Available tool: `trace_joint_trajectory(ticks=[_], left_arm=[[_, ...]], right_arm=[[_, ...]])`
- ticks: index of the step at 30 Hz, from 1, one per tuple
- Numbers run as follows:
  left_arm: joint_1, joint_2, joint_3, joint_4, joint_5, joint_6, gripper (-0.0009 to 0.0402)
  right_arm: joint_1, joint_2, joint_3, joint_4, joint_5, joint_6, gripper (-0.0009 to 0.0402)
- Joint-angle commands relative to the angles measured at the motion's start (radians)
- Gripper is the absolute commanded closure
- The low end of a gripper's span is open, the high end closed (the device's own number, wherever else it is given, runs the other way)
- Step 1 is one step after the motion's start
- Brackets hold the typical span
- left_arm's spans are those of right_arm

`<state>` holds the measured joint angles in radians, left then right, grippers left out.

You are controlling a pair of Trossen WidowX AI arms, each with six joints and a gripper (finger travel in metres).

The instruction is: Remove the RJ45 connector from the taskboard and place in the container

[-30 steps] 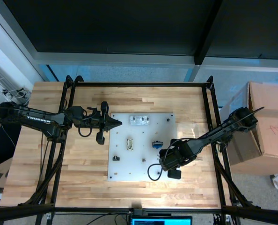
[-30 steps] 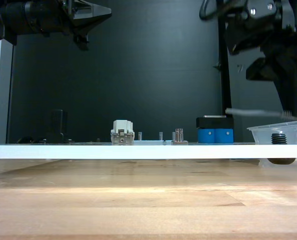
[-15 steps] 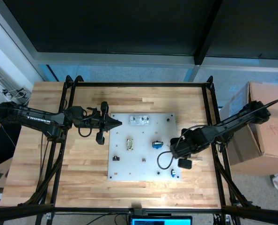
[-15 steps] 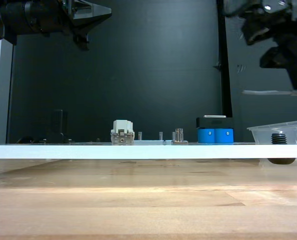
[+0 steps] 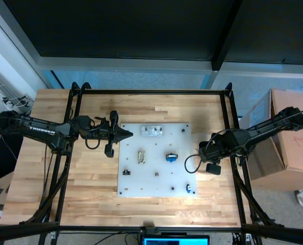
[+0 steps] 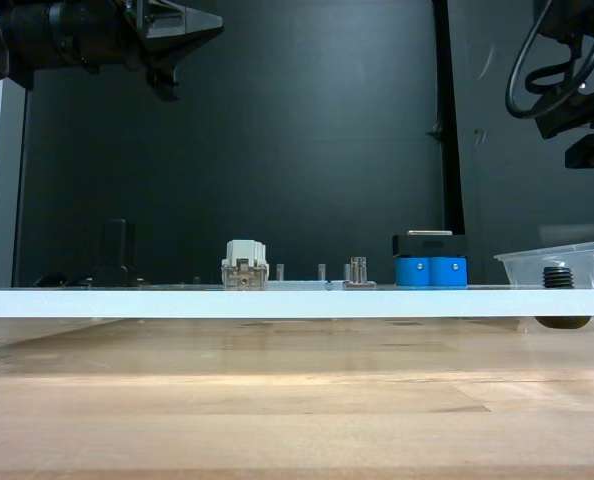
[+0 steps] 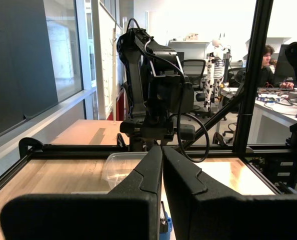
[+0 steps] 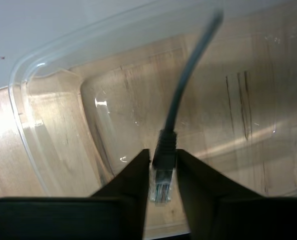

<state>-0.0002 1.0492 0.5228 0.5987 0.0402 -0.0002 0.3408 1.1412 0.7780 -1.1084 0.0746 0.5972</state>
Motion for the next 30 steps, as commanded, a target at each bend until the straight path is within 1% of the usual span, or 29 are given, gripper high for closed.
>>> trace_joint_trajectory(ticks=[1,4,7,10,13,17,21,23,25,30], left_arm=[[0.0,0.0,0.0,0.0,0.0,0.0,0.0393],[0.0,0.0,0.0,0.0,0.0,0.0,0.0393],[0.0,0.0,0.0,0.0,0.0,0.0,0.0393],[0.0,0.0,0.0,0.0,0.0,0.0,0.0393],[0.0,0.0,0.0,0.0,0.0,0.0,0.0393],[0.0,0.0,0.0,0.0,0.0,0.0,0.0393],[0.0,0.0,0.0,0.0,0.0,0.0,0.0393],[0.0,0.0,0.0,0.0,0.0,0.0,0.0393],[0.0,0.0,0.0,0.0,0.0,0.0,0.0393],[0.0,0.0,0.0,0.0,0.0,0.0,0.0393]], right_arm=[[-0.012,-0.023,-0.012,0.0,0.0,0.0,0.0238],[-0.021,-0.039,-0.017,-0.002,0.001,-0.005,0.0191],[-0.025,-0.052,-0.018,-0.001,0.003,-0.021,0.0157],[-0.053,-0.066,-0.015,0.017,0.002,-0.047,0.0141],[-0.111,-0.084,0.003,0.058,0.003,-0.121,0.014],[-0.197,-0.103,0.044,0.146,0.007,-0.254,0.0152],[-0.298,-0.12,0.088,0.281,0.0,-0.402,0.0176],[-0.34,-0.127,0.102,0.364,-0.026,-0.461,0.019],[-0.368,-0.132,0.101,0.466,-0.046,-0.5,0.0207],[-0.379,-0.134,0.065,0.709,-0.052,-0.558,0.0252]])
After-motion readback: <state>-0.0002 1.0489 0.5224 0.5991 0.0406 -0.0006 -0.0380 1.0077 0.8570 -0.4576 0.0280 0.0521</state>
